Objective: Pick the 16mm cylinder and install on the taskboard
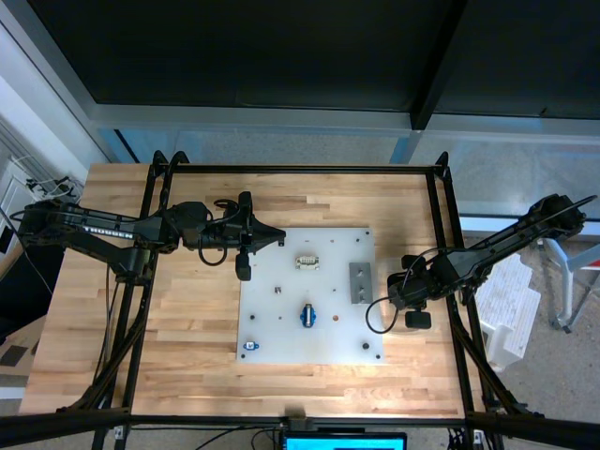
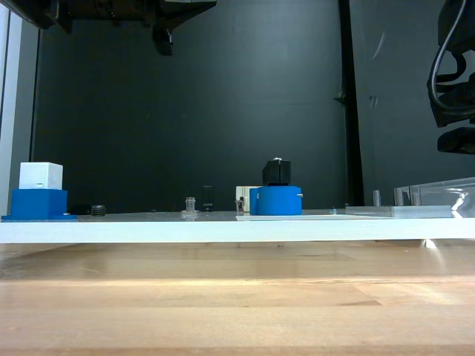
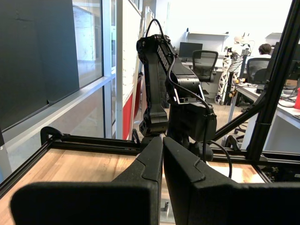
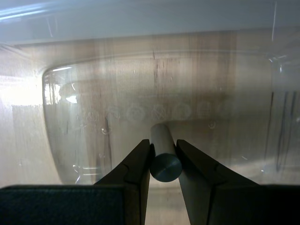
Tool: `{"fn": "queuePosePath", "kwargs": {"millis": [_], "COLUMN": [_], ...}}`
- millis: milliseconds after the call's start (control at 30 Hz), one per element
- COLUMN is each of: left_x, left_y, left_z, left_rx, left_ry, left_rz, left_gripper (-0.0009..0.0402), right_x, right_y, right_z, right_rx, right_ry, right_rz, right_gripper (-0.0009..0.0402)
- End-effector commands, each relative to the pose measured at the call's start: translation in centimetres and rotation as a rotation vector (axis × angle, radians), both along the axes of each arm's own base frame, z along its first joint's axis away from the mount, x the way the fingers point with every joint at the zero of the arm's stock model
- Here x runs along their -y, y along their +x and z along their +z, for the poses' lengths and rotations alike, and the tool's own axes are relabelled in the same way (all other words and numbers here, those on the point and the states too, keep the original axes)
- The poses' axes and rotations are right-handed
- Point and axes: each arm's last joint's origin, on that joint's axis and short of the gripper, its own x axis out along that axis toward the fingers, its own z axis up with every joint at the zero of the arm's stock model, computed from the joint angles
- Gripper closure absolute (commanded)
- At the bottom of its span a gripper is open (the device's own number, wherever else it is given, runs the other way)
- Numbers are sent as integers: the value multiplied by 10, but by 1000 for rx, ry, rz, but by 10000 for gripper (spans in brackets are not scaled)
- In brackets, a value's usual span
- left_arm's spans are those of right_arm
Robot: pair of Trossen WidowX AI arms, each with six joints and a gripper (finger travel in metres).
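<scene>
The wooden table (image 1: 187,347) carries the white board (image 1: 281,328) at its middle. A clear tray (image 4: 117,93) lies just beside the board's right edge.

The left arm reaches in from the left. The left gripper (image 1: 279,238) hangs high over the board's far left corner and points level toward the right arm. Its fingers (image 3: 150,161) are pressed together with nothing between them.

The right arm comes in from the right and bends down over the tray. The right gripper (image 4: 164,143) is inside the tray, close above its floor.

On the board, the grey block (image 1: 360,281) sits near the right edge. The beige connector (image 1: 306,262) lies toward the far side, and the blue fitting (image 1: 307,316) stands near the middle. A small blue and white piece (image 1: 249,347) stands at the near left corner.

The cylinder (image 4: 165,159) is pinched between the right gripper's two fingertips, lying level with one flat end toward the wrist camera. I cannot tell whether it touches the tray floor.
</scene>
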Motion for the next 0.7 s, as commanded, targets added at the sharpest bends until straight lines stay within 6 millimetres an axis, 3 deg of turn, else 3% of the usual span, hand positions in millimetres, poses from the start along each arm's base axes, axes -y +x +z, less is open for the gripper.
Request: {"fn": "queuePosePath", "kwargs": {"millis": [33, 700], "left_x": [0, 0], "left_y": [0, 0], "left_z": [0, 0], "left_rx": [0, 0], "left_ry": [0, 0], "left_rz": [0, 0], "left_gripper": [393, 393], "right_x": [0, 2], "right_y": [1, -5], "right_z": [6, 55], "right_rx": [3, -21], "right_ry": [1, -10], "right_rz": [0, 1], "right_gripper": [393, 393]}}
